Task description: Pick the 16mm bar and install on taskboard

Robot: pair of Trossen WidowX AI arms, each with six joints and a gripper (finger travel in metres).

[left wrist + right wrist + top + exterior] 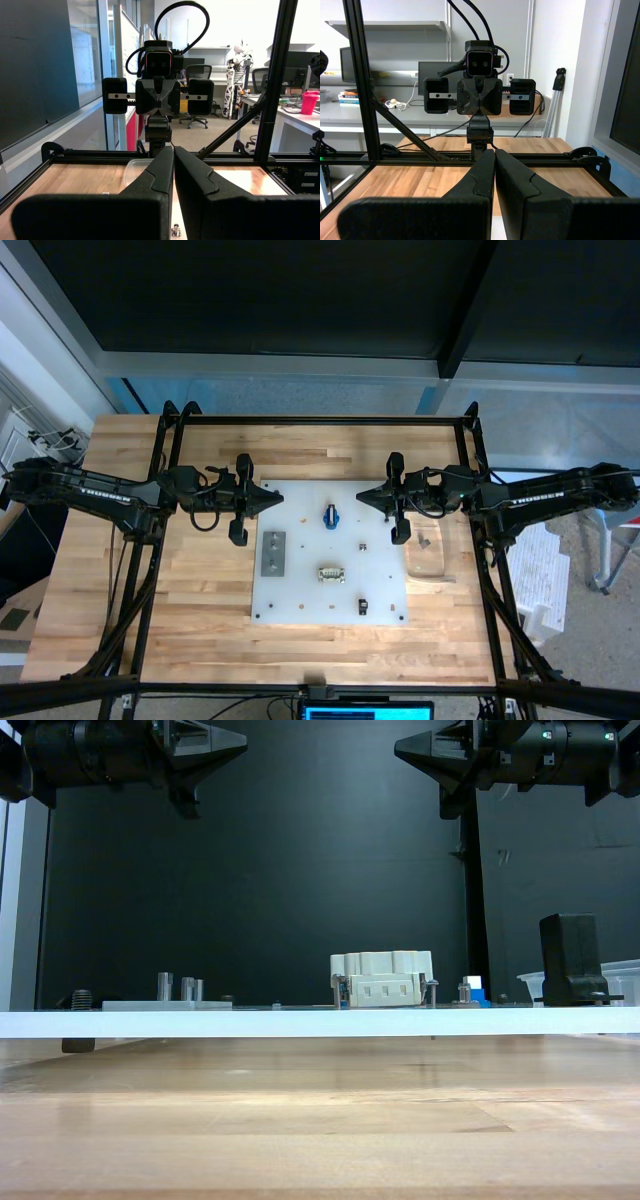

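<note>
overhead, table-level sharing taskboard (pixel 300 592), wrist views opposed

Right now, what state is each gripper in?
Left gripper: jaws closed, empty, raised by the white square taskboard, far-left corner.
Right gripper: jaws closed, empty, raised by its far-right corner.

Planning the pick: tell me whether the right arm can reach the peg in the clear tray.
Probably yes: the 16mm bar lies uncovered in the clear tray, near the right pincer, which hangs shut over the taskboard; the left pincer, shut, faces it.
</note>
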